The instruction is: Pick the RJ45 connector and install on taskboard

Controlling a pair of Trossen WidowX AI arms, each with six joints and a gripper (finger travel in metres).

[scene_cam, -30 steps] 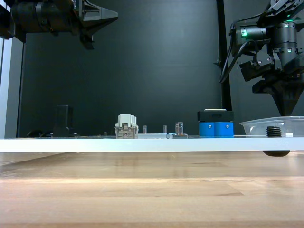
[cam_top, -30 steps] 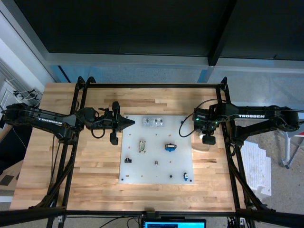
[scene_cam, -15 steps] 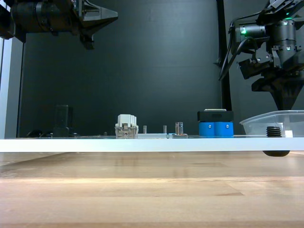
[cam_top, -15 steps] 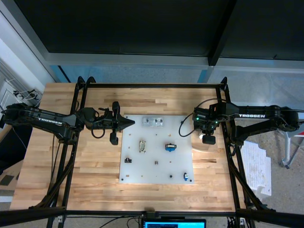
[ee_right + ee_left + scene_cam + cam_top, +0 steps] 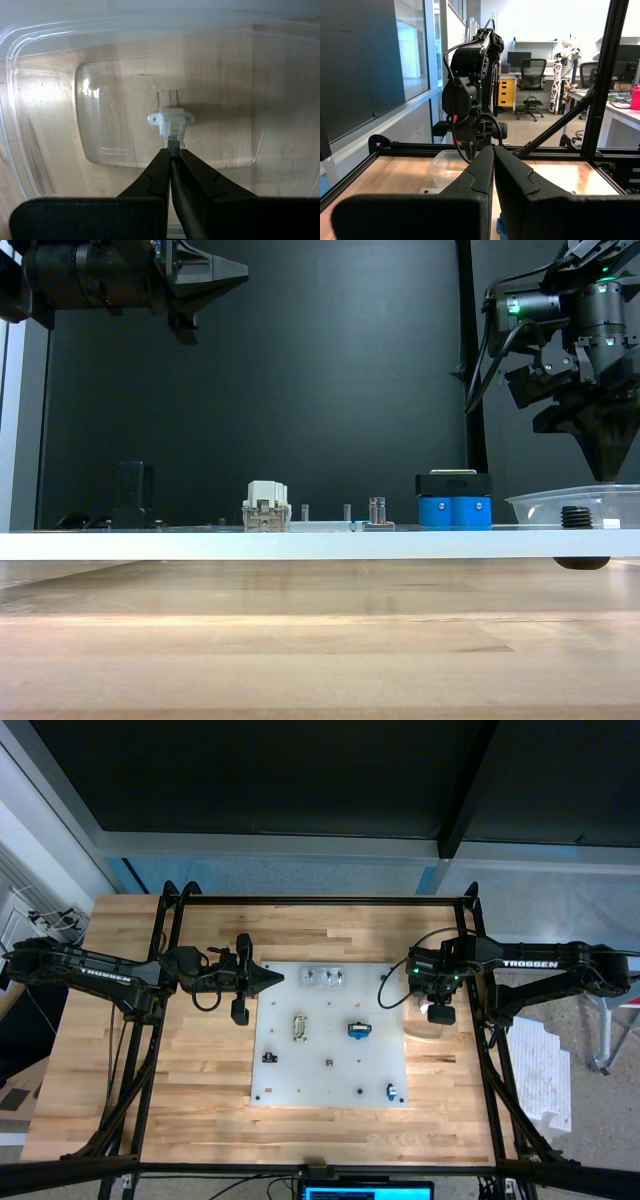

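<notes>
The right end effector hangs over the tray, which sits on the bench just off the taskboard's 3 o'clock edge. In the low view its tip points straight down and dips just inside the tray's rim. The right wrist view shows its fingers drawn almost together, with only a thin dark strip between them. The tips pinch the near end of the RJ45 connector. This is a pale, translucent piece with two small ears, low over the tray floor. Whether it rests on the floor or is raised off it cannot be told.

The left end effector is held high above the board's 10 o'clock corner, lying level and pointing toward 3 o'clock. In the low view it is well above the board's fittings. Its fingers are pressed together and hold nothing, and the left wrist view looks along them at the right arm and the tray.
</notes>
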